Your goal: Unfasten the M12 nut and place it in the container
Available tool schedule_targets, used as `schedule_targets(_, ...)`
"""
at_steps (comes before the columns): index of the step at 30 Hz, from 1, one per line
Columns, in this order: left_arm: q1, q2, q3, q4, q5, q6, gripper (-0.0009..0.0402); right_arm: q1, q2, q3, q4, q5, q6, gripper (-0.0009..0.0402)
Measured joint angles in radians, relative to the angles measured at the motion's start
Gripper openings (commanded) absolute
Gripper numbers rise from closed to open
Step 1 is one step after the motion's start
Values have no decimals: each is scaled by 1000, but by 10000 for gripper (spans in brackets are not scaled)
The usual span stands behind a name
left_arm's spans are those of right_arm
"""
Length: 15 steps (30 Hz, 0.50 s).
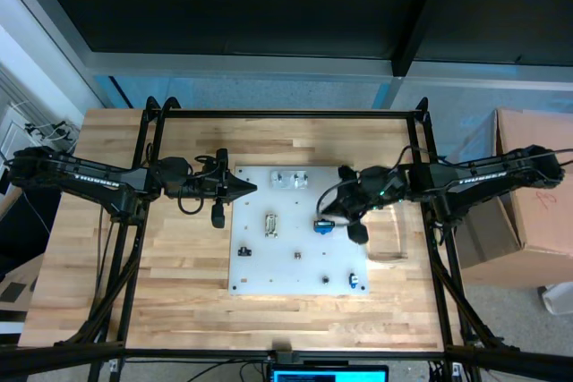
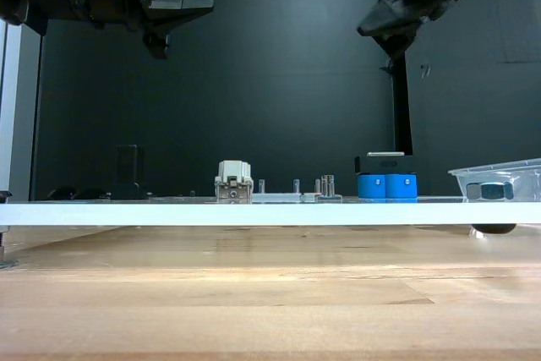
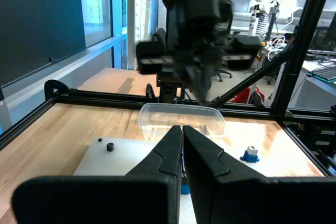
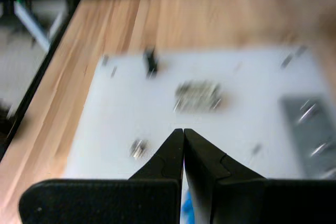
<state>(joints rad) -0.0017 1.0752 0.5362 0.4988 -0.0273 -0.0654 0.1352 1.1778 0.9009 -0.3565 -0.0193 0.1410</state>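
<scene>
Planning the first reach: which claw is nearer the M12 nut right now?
Right. The right claw hangs shut over the board's right half, behind the M12 nut at the near right edge; the left claw hangs shut over the far left edge.

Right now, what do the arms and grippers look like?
The left arm and right arm are matte black with white Trossen lettering and black cable loops; the right shows a green light. The left gripper, over the board's left edge, and right gripper, over its right half, have black wedge fingers tapering to points.
</scene>
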Motion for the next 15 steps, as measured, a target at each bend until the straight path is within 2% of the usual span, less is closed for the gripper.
schedule_targets(3,0,0,0,0,0,0,0,50,76,98,-159,1,55,0)
schedule_targets(7,0,0,0,0,0,0,0,109,186,218,-344,35,153,0)
schedule_targets(15,0,0,0,0,0,0,0,201,403,450,-624,34,345,0)
